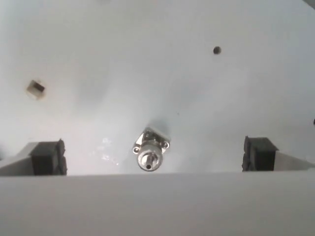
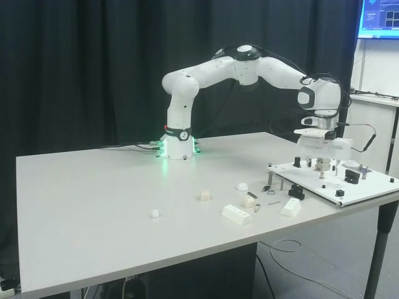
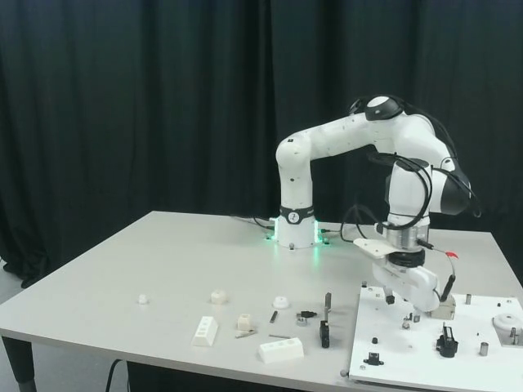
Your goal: Remove BNC.
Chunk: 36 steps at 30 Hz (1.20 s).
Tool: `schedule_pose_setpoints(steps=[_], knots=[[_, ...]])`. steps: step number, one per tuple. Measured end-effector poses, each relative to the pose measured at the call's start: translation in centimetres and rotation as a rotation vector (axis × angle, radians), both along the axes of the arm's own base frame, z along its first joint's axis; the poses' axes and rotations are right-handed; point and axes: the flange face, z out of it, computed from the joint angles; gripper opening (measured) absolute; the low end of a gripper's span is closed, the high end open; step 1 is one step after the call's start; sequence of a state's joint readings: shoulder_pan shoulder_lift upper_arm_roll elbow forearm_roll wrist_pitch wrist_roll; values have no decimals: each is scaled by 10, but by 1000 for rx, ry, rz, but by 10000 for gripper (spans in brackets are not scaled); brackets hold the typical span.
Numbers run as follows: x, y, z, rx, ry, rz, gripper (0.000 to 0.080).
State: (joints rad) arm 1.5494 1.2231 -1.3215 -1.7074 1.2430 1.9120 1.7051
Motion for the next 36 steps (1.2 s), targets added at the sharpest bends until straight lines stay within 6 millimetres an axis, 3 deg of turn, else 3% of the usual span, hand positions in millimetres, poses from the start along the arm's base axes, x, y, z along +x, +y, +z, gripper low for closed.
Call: schedule_pose_setpoints(steps=[36], knots=[[-6, 1, -25, 3, 42, -2, 800]])
